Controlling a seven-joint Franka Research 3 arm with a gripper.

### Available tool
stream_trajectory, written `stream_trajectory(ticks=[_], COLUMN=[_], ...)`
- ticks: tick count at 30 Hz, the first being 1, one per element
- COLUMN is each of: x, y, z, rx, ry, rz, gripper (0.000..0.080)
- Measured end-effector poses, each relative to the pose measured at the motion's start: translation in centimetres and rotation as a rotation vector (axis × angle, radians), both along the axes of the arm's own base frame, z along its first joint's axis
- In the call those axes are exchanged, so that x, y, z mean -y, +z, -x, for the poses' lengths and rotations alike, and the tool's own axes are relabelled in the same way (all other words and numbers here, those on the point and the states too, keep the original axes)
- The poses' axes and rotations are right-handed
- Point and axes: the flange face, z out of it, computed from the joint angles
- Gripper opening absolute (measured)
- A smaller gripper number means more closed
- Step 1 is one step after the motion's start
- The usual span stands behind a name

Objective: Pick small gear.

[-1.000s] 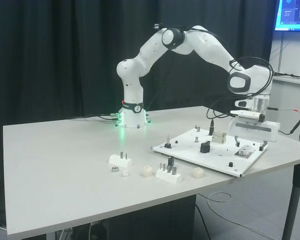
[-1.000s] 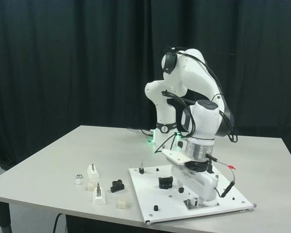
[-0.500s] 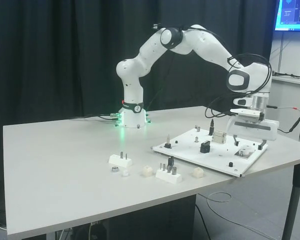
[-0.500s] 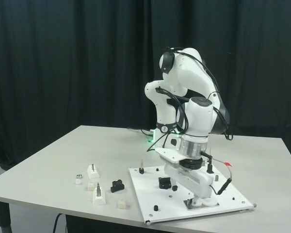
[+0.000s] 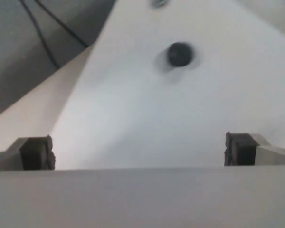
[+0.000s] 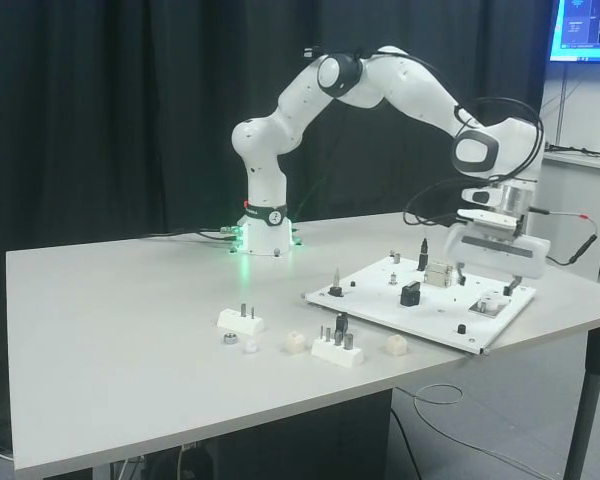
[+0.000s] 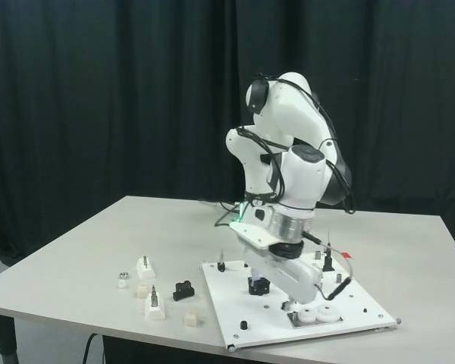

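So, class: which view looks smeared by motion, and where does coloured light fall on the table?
Wrist view: the black knob on the white board is smeared and soft. First room view: sharp, with green light at the arm's base spilling onto the grey table. Second room view: even lighting, faint green glow.

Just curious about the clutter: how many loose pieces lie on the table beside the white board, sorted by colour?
White pieces: 5
Black piece: 1
Grey nut: 1
Total: 7
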Motion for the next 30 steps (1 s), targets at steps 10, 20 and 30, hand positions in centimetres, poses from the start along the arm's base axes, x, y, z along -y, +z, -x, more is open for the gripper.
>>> stream_trajectory(ticks=[10,20,30], x=[4.3,8.7,12.7], y=[1.1,1.3,0.7], z=[0.3,0.9,2.2], rx=[-0.109,-0.217,-0.285], ry=[0.013,0.024,0.051], rz=[0.069,0.110,0.112], gripper=[0.0800,0.0800,0.0800])
